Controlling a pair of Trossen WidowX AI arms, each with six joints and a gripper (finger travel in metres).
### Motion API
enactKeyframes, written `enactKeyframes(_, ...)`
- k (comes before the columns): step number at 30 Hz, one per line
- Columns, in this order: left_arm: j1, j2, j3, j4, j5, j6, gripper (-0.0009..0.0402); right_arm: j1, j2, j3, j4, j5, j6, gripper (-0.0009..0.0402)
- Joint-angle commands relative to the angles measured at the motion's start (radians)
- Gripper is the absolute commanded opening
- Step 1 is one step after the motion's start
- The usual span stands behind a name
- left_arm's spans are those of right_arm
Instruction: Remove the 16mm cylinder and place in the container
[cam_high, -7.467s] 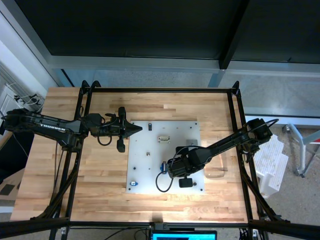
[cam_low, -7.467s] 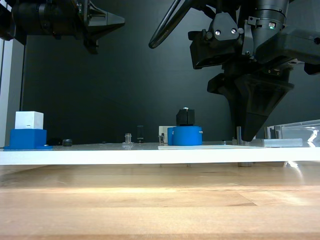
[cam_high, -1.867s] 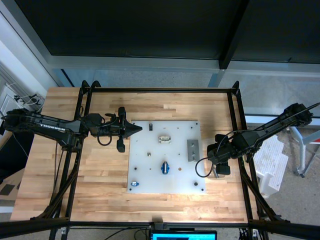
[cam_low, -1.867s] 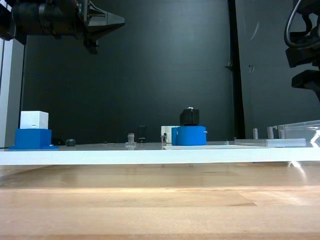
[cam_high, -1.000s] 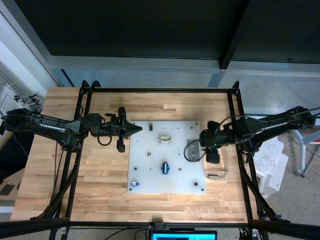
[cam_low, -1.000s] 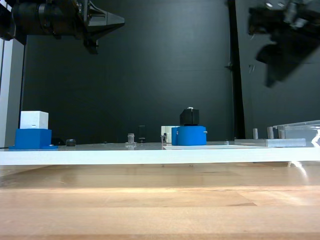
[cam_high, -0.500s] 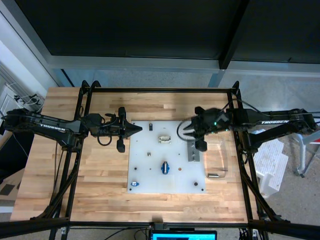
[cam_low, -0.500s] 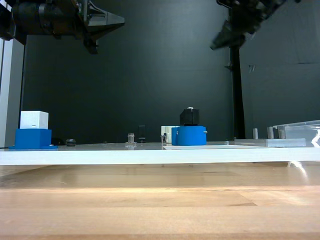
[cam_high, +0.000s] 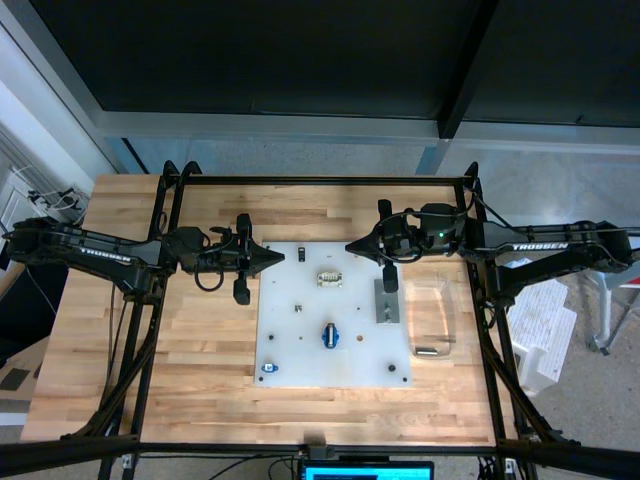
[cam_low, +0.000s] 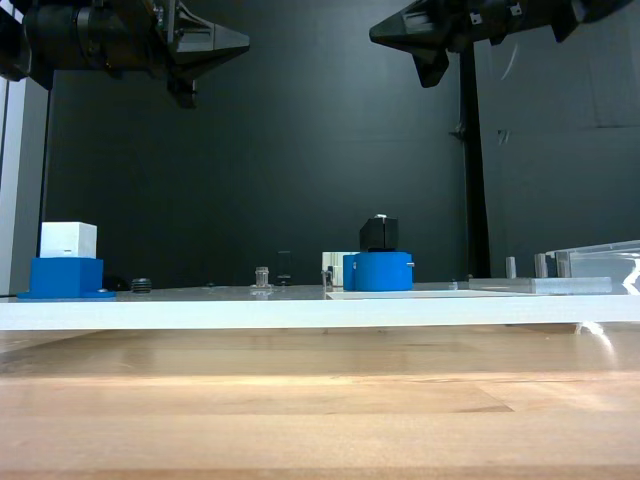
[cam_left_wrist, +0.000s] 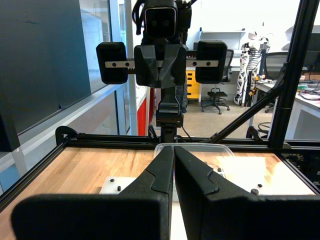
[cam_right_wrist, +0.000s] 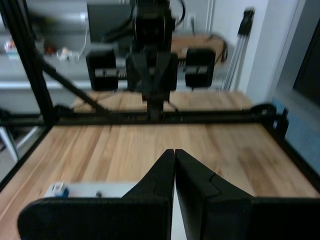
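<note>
I'm looking down on the counter (cam_high: 200, 350), and the 16mm cylinder (cam_high: 428, 350) is lying inside the container (cam_high: 448, 312), at its near end and close to the near wall. I'm reading it as lying on its side, though it is too small from this height for me to be sure. The container is sitting on the wood just beside the right edge of the white board (cam_high: 300, 345). The right gripper (cam_high: 351, 246) is hanging over the board's far edge, well apart from the container and pointing toward the left arm. In its own wrist view its fingers (cam_right_wrist: 160, 185) are pressing together with only a hairline seam between them, pinching nothing. The left gripper (cam_high: 279, 257) is hovering by the board's far left corner and pointing back at the right one. Its fingers (cam_left_wrist: 160, 175) are likewise pressing together and carrying nothing. From counter level I'm seeing both grippers riding high above the board, tips facing each other with a wide gap between them. On the board, a grey metal block (cam_high: 387, 300) is lying near the right edge, just beside the container's far end. A blue cylindrical part (cam_high: 329, 335) is standing around the middle, and a small blue and white piece (cam_high: 266, 368) is sitting near the near left corner.
</note>
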Motion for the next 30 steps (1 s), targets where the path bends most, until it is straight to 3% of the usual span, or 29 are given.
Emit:
enactKeyframes(1,0.000,0.000,0.000,0.000,0.000,0.000,0.0000,0.004,-0.003,-0.046,0.101,0.034,0.002,0.0000)
enactKeyframes(8,0.000,0.000,0.000,0.000,0.000,0.000,0.0000,0.016,-0.004,-0.143,0.280,0.034,-0.006,0.0000)
enactKeyframes(13,0.000,0.000,0.000,0.000,0.000,0.000,0.0000,0.021,-0.004,-0.193,0.369,-0.021,-0.006,0.0000)
enactKeyframes(15,0.000,0.000,0.000,0.000,0.000,0.000,0.0000,0.022,-0.004,-0.204,0.373,-0.027,-0.005,0.0000)
enactKeyframes(30,0.000,0.000,0.000,0.000,0.000,0.000,0.0000,0.023,-0.004,-0.232,0.391,-0.020,0.017,0.0000)
